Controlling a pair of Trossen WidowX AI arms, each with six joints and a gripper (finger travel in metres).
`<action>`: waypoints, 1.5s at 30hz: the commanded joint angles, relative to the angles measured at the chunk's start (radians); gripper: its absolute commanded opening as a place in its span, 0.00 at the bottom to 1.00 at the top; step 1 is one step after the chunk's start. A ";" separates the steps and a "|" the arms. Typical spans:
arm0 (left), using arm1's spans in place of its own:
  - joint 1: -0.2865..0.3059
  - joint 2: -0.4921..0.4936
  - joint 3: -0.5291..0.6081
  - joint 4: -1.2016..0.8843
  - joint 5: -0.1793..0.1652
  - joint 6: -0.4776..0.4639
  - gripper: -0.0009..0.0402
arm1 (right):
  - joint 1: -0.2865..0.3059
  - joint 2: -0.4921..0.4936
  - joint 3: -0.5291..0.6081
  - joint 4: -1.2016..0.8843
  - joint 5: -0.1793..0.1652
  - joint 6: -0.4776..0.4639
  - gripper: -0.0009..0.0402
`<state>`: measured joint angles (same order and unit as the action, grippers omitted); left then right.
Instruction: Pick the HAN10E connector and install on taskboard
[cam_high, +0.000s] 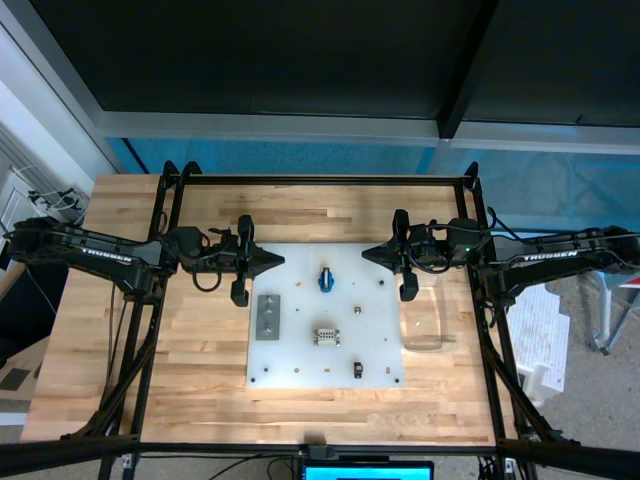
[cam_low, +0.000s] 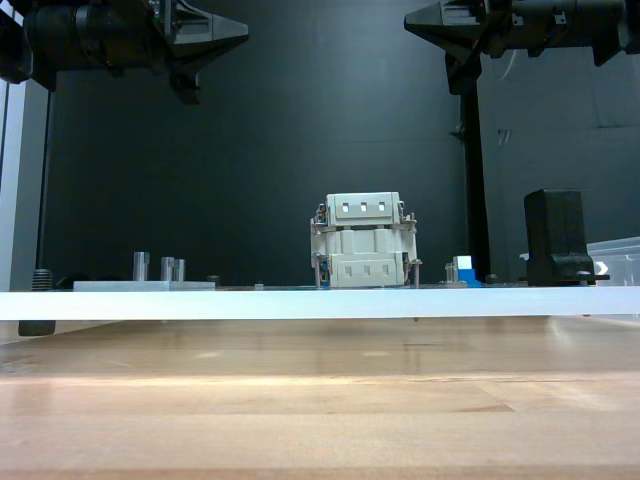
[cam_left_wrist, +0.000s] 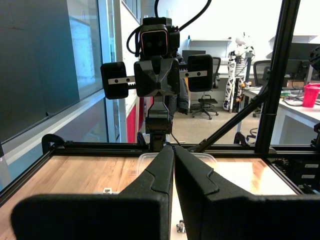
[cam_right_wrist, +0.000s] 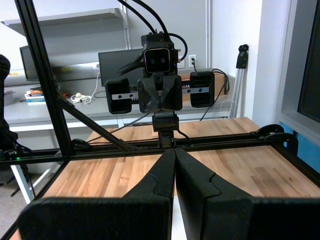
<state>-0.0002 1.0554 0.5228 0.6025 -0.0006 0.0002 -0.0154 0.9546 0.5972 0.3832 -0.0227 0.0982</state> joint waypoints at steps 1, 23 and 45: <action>0.000 0.000 0.000 0.000 0.000 0.000 0.02 | 0.000 0.001 0.000 0.001 0.005 -0.001 0.02; 0.000 0.000 0.000 0.000 0.000 0.000 0.02 | 0.001 0.001 -0.074 0.080 0.015 0.030 0.02; 0.000 0.000 0.000 0.000 0.000 0.000 0.02 | 0.003 0.003 -0.060 0.044 0.030 0.028 0.02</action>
<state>-0.0002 1.0554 0.5224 0.6025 -0.0002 0.0002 -0.0124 0.9573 0.5362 0.4271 0.0078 0.1261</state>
